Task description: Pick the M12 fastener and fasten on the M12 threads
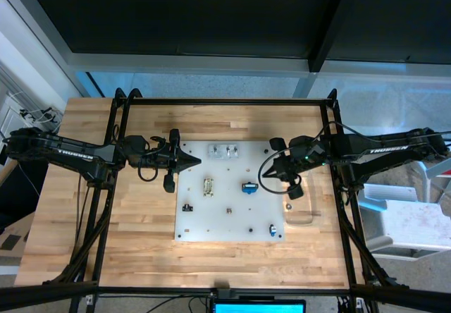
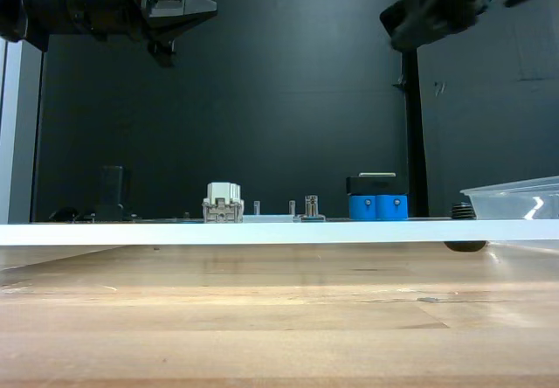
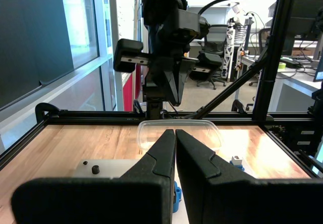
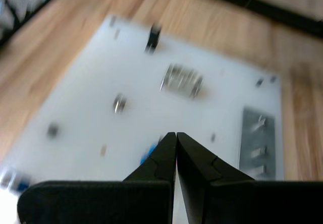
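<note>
The small silver M12 fastener lies in the clear tray, just off the white board's right edge. The M12 threads are a short black stud near the board's near right edge, and its ribs stand bare. My right gripper hangs high over the board's right side, shut and empty. In its wrist view its fingers meet above the board. My left gripper hovers high over the board's far left edge, shut with nothing in it.
On the board stand a blue connector block, a beige connector, a silver post, a blue-topped part and a grey plate at the far edge. A black frame rims the wooden table.
</note>
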